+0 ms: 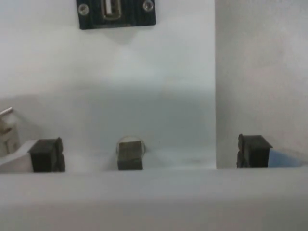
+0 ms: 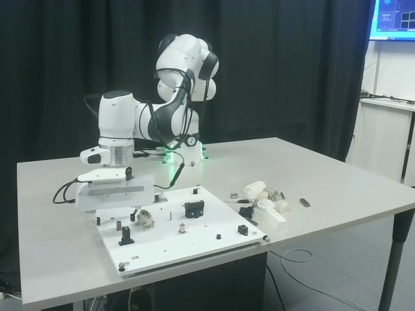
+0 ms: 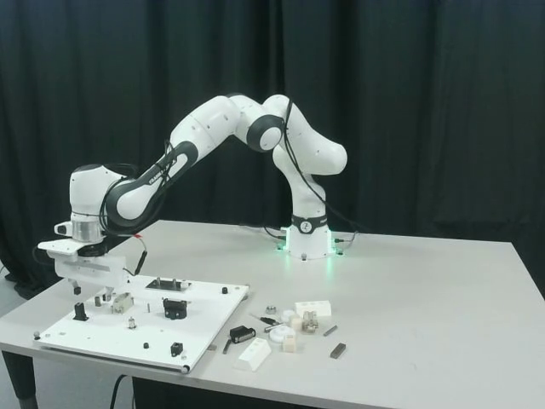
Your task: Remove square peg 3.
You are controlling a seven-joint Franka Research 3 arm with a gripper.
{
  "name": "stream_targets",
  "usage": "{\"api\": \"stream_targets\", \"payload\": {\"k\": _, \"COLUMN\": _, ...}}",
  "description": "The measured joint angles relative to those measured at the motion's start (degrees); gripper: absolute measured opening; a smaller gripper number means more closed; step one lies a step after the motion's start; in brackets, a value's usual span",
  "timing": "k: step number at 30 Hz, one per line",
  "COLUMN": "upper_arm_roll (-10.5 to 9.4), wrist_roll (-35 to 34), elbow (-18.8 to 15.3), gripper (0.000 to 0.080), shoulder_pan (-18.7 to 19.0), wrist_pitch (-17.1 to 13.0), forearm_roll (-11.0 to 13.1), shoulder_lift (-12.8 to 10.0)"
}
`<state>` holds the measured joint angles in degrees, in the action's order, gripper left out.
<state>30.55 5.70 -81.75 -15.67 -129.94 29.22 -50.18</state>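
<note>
Spread black fingertips [image 1: 46, 155] of the gripper [image 1: 149, 156] are straddling the small, stiff, probably light square peg [image 1: 130, 153] sitting near the white board's [image 2: 194, 249] rear-left corner, inviting a flat-sided pinch.

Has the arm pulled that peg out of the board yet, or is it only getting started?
Not yet. The gripper hangs over the white board, its fingers spread apart with a small grey peg standing between them, ungripped. Closing on the peg and lifting it out are left.
</note>
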Motion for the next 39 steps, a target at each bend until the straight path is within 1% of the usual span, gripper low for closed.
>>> {"api": "stream_targets", "payload": {"k": 24, "upper_arm_roll": -0.08, "wrist_roll": 1.5, "elbow": 0.1, "gripper": 0.0800, "shoulder_pan": -0.5, "wrist_pitch": 1.9, "forearm_roll": 0.1, "shoulder_lift": -0.6}}
{"api": "stream_targets", "payload": {"k": 30, "upper_arm_roll": -0.08, "wrist_roll": 1.8, "elbow": 0.1, "gripper": 0.0800, "shoulder_pan": -0.5, "wrist_pitch": 2.4, "forearm_roll": 0.7, "shoulder_lift": -0.7}}
{"api": "stream_targets", "payload": {"k": 37, "upper_arm_roll": -0.08, "wrist_roll": 2.9, "elbow": 0.1, "gripper": 0.0800, "shoulder_pan": -0.7, "wrist_pitch": 2.5, "forearm_roll": 0.7, "shoulder_lift": -1.1}}
{"api": "stream_targets", "payload": {"k": 38, "upper_arm_roll": -0.08, "wrist_roll": 3.0, "elbow": 0.1, "gripper": 0.0537, "shoulder_pan": -0.7, "wrist_pitch": 2.5, "forearm_roll": 0.7, "shoulder_lift": -1.1}}
{"api": "stream_targets", "payload": {"k": 39, "upper_arm_roll": -0.08, "wrist_roll": 3.1, "elbow": 0.1, "gripper": 0.0537, "shoulder_pan": -0.7, "wrist_pitch": 2.5, "forearm_roll": 0.7, "shoulder_lift": -1.1}}
